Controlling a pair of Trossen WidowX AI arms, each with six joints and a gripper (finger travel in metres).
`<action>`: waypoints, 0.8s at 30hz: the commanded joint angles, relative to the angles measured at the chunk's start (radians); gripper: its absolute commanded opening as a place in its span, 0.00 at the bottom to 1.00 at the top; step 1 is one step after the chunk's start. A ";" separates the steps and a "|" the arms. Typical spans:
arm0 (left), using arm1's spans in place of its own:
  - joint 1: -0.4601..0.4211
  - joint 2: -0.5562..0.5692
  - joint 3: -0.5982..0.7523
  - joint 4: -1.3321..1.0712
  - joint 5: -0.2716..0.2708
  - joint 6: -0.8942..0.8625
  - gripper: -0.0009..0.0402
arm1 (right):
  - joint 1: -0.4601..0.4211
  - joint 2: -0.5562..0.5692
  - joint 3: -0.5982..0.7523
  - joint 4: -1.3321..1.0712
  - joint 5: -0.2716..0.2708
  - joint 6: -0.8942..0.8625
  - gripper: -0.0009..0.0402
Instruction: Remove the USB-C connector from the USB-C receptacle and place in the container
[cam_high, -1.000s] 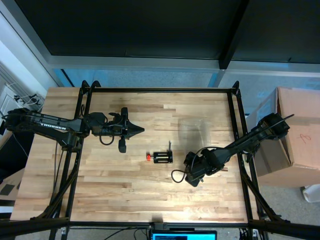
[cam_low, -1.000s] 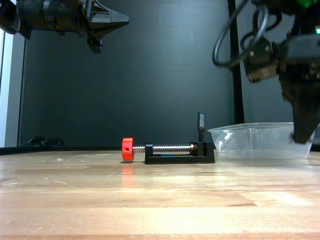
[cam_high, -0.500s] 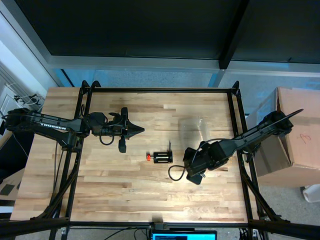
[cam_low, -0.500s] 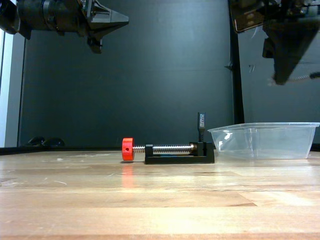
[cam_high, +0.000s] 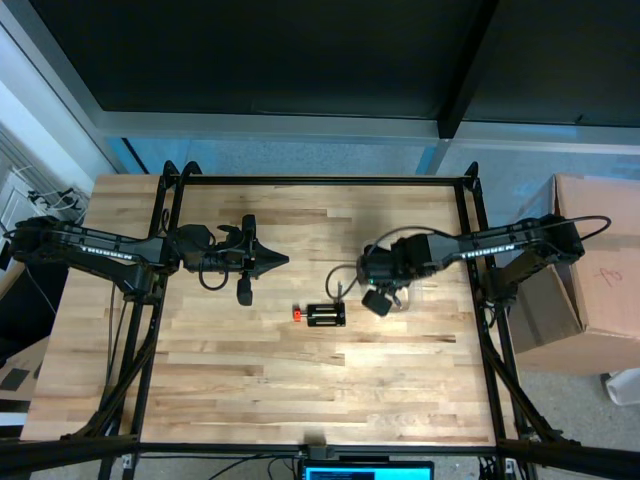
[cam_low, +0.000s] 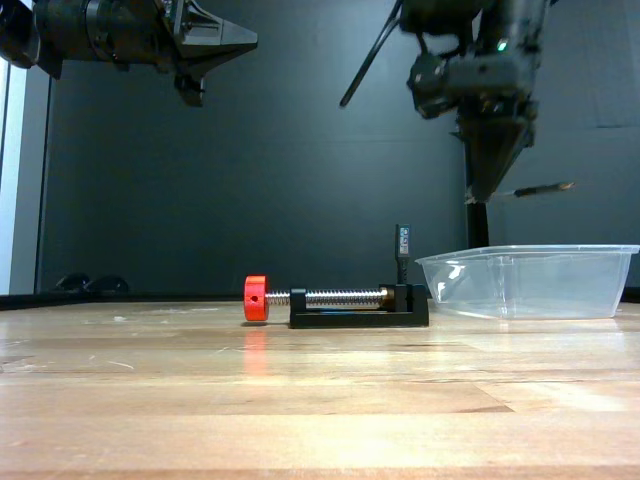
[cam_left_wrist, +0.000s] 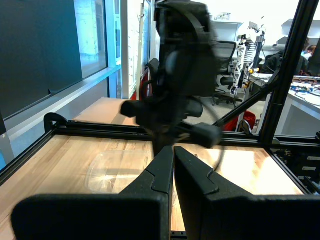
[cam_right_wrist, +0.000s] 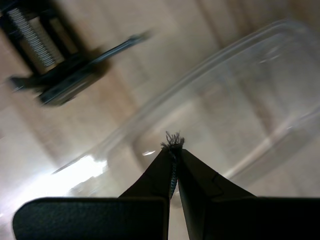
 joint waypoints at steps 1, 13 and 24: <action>0.000 0.000 0.000 0.000 0.000 0.000 0.02 | -0.066 0.001 -0.010 0.008 -0.001 -0.058 0.02; 0.000 0.000 0.000 -0.001 0.000 0.000 0.02 | -0.213 0.001 -0.082 0.092 -0.013 -0.161 0.16; 0.000 0.000 0.000 0.000 0.000 0.000 0.02 | -0.212 -0.006 -0.085 0.108 -0.040 -0.216 0.47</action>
